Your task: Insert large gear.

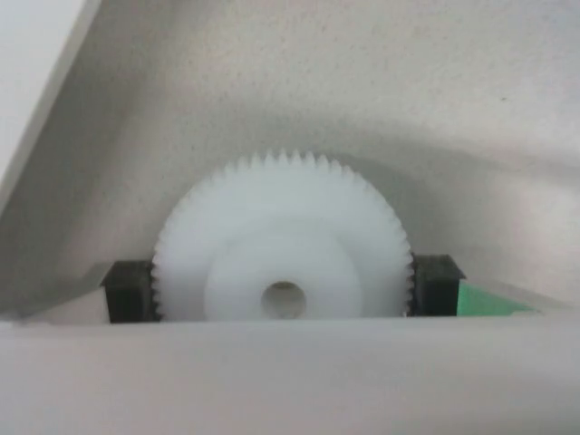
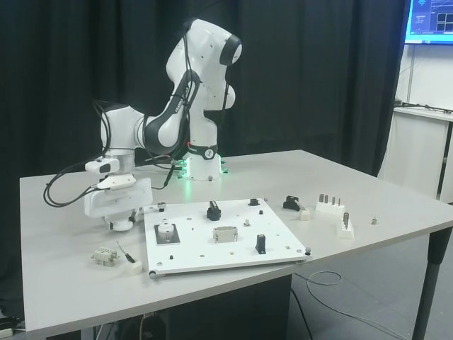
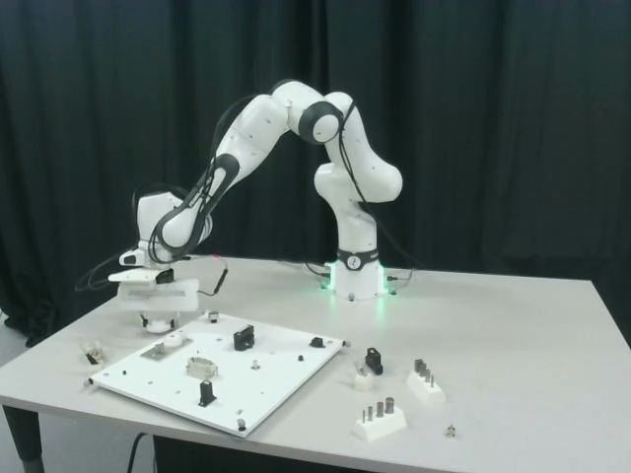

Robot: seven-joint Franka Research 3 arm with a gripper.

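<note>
Grey table [image 2: 368,198] carries one white board [image 2: 219,237]; end effector [image 1: 283,294] grips one large gear [image 1: 281,240].

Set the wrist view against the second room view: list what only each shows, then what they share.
Only the wrist view shows the large gear, white and toothed, clamped between the black fingers of the hand. Only the second room view shows the arm, the white board and the small white blocks of pegs. Both show the grey table.
</note>
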